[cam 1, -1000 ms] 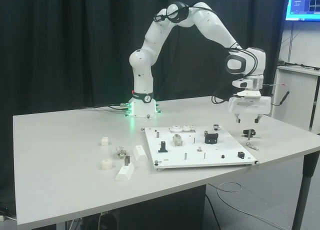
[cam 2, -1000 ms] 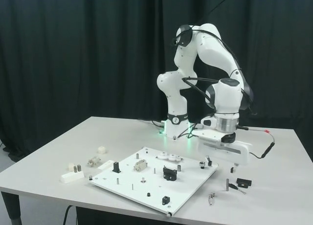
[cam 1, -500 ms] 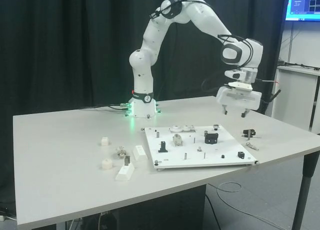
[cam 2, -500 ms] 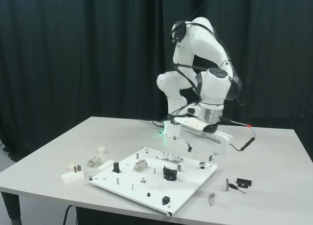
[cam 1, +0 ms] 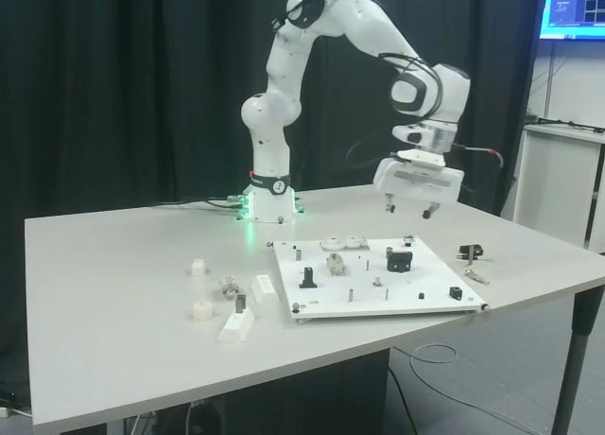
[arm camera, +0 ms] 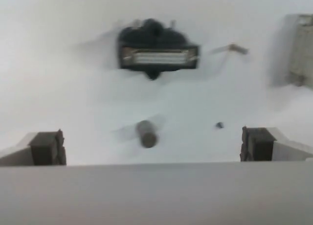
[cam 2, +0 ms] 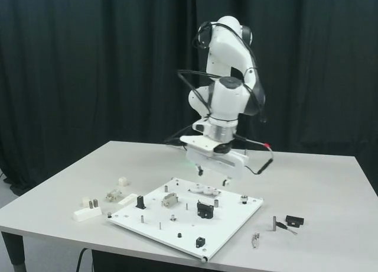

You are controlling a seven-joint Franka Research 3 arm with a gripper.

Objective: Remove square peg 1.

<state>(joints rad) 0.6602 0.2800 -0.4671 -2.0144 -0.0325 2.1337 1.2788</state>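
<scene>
Above the white board [cam 1: 378, 279] on the table [cam 1: 113, 303] hung the end effector [cam 1: 410, 208], fingers apart and empty. Which of the board's small pegs was square peg 1 could not be told. Descending misaligned risked closing on a neighbouring peg or striking the black connector block [arm camera: 157, 46].

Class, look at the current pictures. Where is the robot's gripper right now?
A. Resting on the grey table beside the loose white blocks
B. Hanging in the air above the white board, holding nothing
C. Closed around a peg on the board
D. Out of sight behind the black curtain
B: the gripper hangs above the white board with its fingers apart and nothing between them.
</scene>
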